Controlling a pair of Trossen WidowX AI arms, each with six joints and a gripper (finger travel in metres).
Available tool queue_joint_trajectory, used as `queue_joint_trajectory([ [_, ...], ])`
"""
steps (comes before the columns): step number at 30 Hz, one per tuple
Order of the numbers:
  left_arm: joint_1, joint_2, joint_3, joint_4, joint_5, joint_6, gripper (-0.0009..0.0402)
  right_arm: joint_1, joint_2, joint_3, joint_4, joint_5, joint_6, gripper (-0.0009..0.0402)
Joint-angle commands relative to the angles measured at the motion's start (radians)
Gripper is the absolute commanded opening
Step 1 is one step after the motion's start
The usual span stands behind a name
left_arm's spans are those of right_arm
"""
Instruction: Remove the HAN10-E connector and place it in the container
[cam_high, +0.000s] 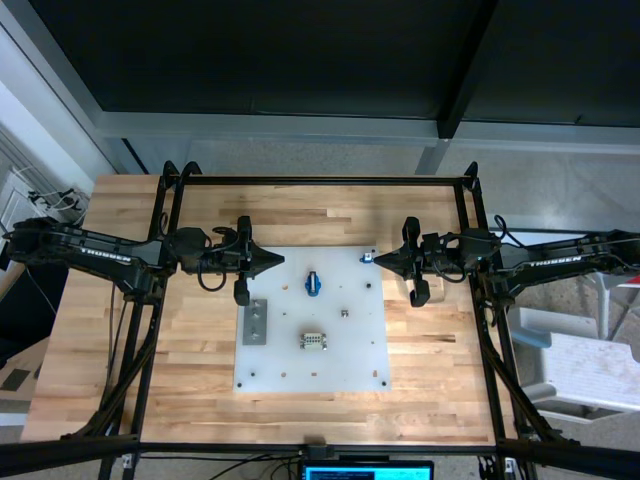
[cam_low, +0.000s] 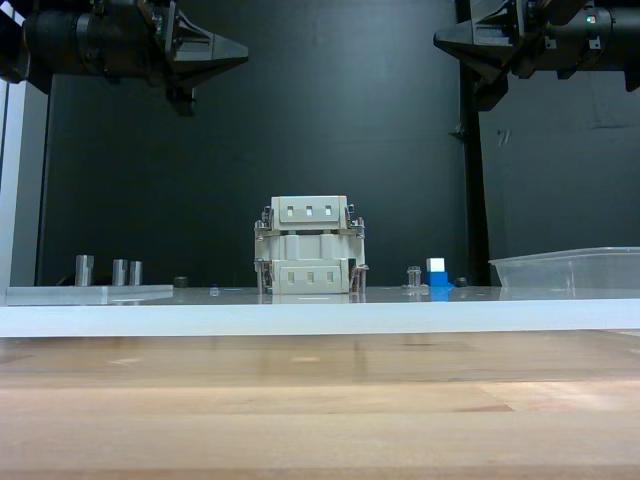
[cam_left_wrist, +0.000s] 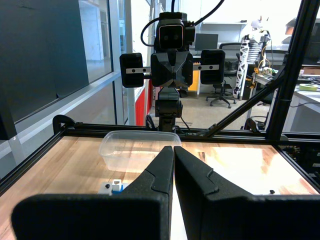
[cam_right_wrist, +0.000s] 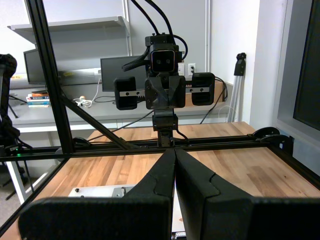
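high over the board (cam_high: 345, 362), left tool (cam_high: 283, 260) and right tool (cam_high: 376, 259) hang pressed together; han10-e connector (cam_high: 314, 341) stands on it.

One left gripper (cam_high: 281, 260), one right gripper (cam_high: 379, 260), one HAN10-E connector (cam_high: 314, 342), one container (cam_left_wrist: 139, 146), one white board (cam_high: 345, 372), one grey plate (cam_high: 256, 323)

Beige-grey HAN10-E connector (cam_high: 314, 341) stands upright on the white board (cam_high: 352, 362) — clear container (cam_low: 570, 268) well apart.
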Motion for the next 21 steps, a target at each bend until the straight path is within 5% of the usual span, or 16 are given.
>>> queue_joint_trajectory([
  [1,0.000,0.000,0.000,0.000,0.000,0.000,0.0000,0.000,0.000,0.000,-0.014,0.000,-0.002,0.0000],
  [14,0.000,0.000,0.000,0.000,0.000,0.000,0.0000,0.001,0.000,0.006,0.006,-0.019,-0.001,0.0000],
  [21,0.000,0.001,0.000,0.000,0.000,0.000,0.0000,0.004,0.016,0.148,-0.134,-0.036,0.000,0.0000],
])
